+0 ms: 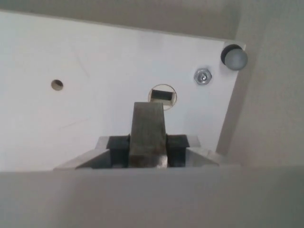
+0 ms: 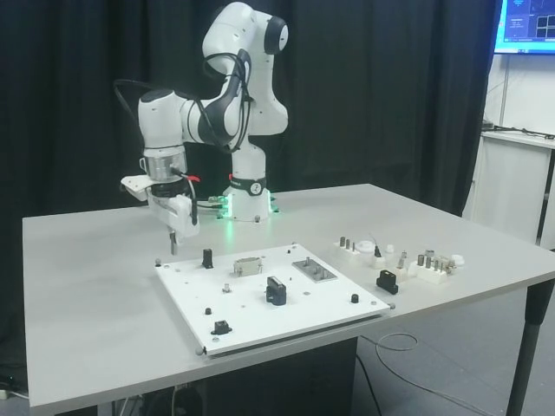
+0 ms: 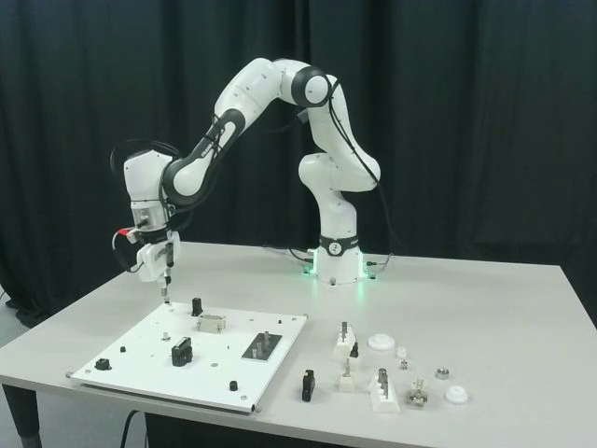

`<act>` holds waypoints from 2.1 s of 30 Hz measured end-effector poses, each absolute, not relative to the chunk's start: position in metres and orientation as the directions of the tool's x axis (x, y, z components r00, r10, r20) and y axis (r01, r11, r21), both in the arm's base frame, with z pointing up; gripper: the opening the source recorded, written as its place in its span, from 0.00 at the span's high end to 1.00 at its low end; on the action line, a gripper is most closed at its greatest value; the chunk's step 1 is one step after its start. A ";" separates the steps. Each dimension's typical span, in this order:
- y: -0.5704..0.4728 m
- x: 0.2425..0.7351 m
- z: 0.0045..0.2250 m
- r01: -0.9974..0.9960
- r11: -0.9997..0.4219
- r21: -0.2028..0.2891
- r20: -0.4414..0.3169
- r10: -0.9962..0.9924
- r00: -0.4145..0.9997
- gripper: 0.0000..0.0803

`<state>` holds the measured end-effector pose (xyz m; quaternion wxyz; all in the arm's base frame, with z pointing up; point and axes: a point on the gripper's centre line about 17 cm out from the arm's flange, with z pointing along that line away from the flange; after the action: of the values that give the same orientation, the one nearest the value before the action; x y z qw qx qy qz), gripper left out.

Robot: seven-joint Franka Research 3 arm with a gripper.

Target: Insert square peg 4.

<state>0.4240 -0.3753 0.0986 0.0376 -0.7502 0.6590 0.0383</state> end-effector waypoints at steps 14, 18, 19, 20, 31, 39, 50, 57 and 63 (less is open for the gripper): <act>-0.371 0.420 0.090 -0.994 -0.108 0.003 -0.136 -0.985 0.107 0.81; -0.369 0.420 0.087 -0.995 -0.102 0.003 -0.141 -0.985 0.100 0.81; -0.369 0.420 0.086 -0.995 -0.100 0.003 -0.143 -0.985 0.098 0.81; -0.369 0.420 0.085 -0.995 -0.098 0.004 -0.144 -0.985 0.096 0.81; -0.368 0.422 0.077 -0.999 -0.039 0.015 -0.151 -0.988 0.036 0.81; -0.368 0.422 0.072 -0.999 -0.034 0.025 -0.151 -0.988 0.030 0.81; -0.368 0.418 0.064 -0.999 -0.035 0.040 -0.152 -0.988 0.029 0.81; -0.368 0.415 0.058 -0.998 -0.034 0.050 -0.152 -0.988 0.026 0.81; -0.367 0.414 0.054 -0.998 -0.035 0.056 -0.154 -0.988 0.026 0.81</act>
<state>0.4140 -0.3672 0.0544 0.0339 -0.7154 0.6939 0.0750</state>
